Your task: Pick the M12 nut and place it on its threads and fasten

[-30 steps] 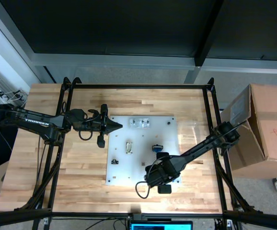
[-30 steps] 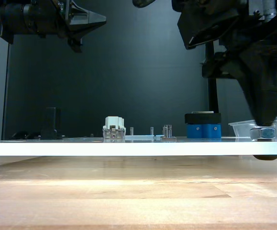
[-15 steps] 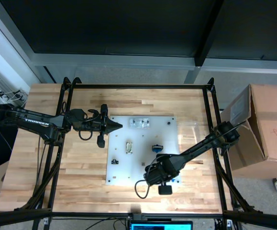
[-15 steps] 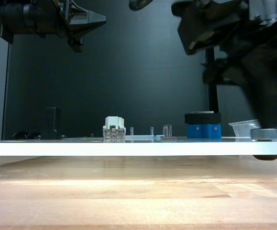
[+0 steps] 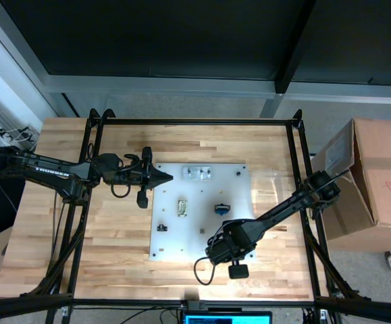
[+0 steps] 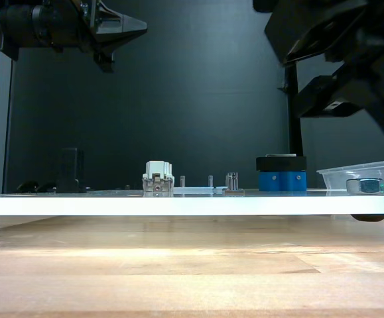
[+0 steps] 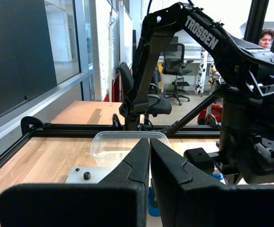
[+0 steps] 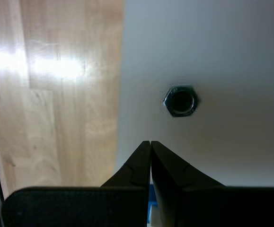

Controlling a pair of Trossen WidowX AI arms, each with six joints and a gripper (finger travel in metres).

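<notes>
While the left gripper (image 5: 171, 177) hangs pinched together over the board's (image 5: 181, 237) left edge, the right gripper (image 8: 150, 143), fingers together and empty, hovers apart above the M12 nut (image 8: 180, 100) sitting on its stud.

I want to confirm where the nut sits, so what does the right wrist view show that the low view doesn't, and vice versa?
Only the right wrist view: the small silver hex nut seen from above, its centre dark, lying flat on the white board ahead of the shut right gripper. Only the low view: the clear plastic tray behind the nut, no stud ribs showing beneath it, and the left gripper raised at the left. Both: the nut unheld, with the right gripper clear of it.
</notes>
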